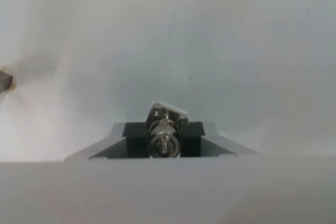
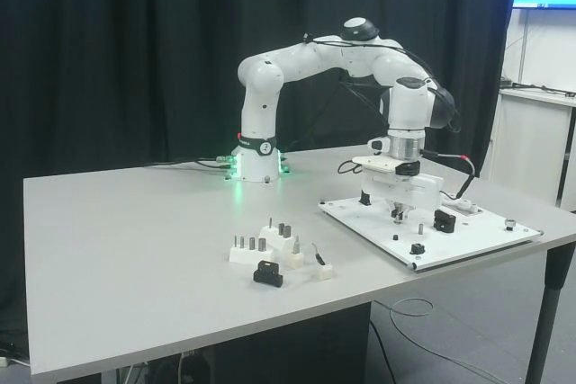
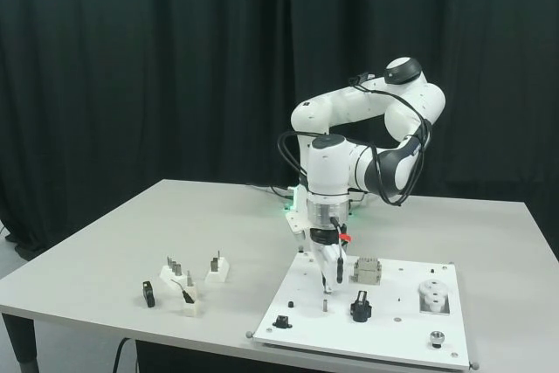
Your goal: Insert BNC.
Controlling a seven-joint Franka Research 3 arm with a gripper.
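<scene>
clearly mid-carry: end effector (image 2: 397,213) pinching the bnc connector (image 1: 164,135) between its black pads (image 1: 135,139), seen plainly in the wrist view, connector upright and centred in the grip. hanging just above the white board (image 3: 384,338) at the right-hand part of the grey surface (image 2: 135,240), not yet seated in anything so far as can be told. below the tip in the second room view, a small post (image 3: 325,306) standing on the board, possibly the mating socket, too small to confirm. nearby on the board: a black fixture (image 3: 359,309), a grey block (image 3: 368,271), a white round part (image 3: 434,295). well apart, out on the surface, a cluster of white holders (image 2: 265,245) with pins.

risks, as judgement only: misalignment over the socket, causing the connector rim to land on the edge and jam or skate sideways. bayonet lugs not lined up with the slots, causing a push down with no entry. tilt in the grip under contact force, since a round metal body can rotate between flat pads. too much downward force, shifting the board on the surface. cable (image 3: 338,259) hanging beside the wrist, possibly snagging on the grey block during descent.
</scene>
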